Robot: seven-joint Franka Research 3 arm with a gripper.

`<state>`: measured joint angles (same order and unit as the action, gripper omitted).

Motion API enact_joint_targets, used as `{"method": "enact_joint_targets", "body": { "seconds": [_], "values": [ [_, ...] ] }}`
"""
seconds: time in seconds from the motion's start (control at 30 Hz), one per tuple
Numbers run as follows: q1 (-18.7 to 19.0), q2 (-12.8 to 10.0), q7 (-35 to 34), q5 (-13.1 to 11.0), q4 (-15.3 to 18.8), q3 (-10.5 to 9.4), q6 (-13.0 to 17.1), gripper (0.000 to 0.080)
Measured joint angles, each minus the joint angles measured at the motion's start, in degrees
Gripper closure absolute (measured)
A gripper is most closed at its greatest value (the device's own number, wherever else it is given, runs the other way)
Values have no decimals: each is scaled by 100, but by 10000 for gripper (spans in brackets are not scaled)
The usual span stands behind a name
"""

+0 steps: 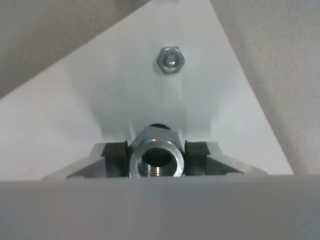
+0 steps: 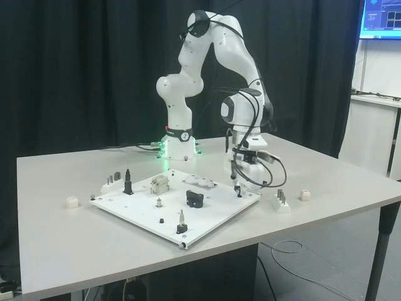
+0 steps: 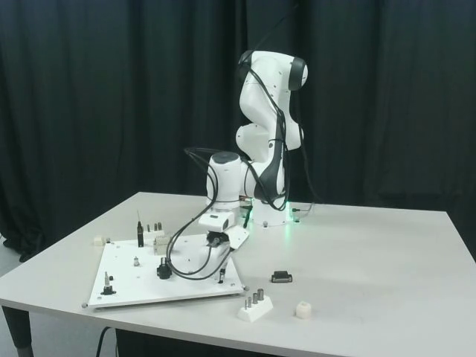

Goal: Insert bolt 4.

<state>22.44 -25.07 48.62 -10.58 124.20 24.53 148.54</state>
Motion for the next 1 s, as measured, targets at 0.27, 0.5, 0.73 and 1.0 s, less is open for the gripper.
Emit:
{"method": "enact_joint_targets", "body": {
  "seconds": [0.27, 0.5, 0.73, 1.0],
  "values": [
    [-11, 2, -751, -9, 0, -7, -4, 563],
    [-23, 5, -1789, -10, -6, -19, -26, 563],
    [-48, 4, -2709, -21, -16, -42, -48, 563],
    [-136, 14, -4249, -58, -31, -120, -70, 563]
  ]
}}
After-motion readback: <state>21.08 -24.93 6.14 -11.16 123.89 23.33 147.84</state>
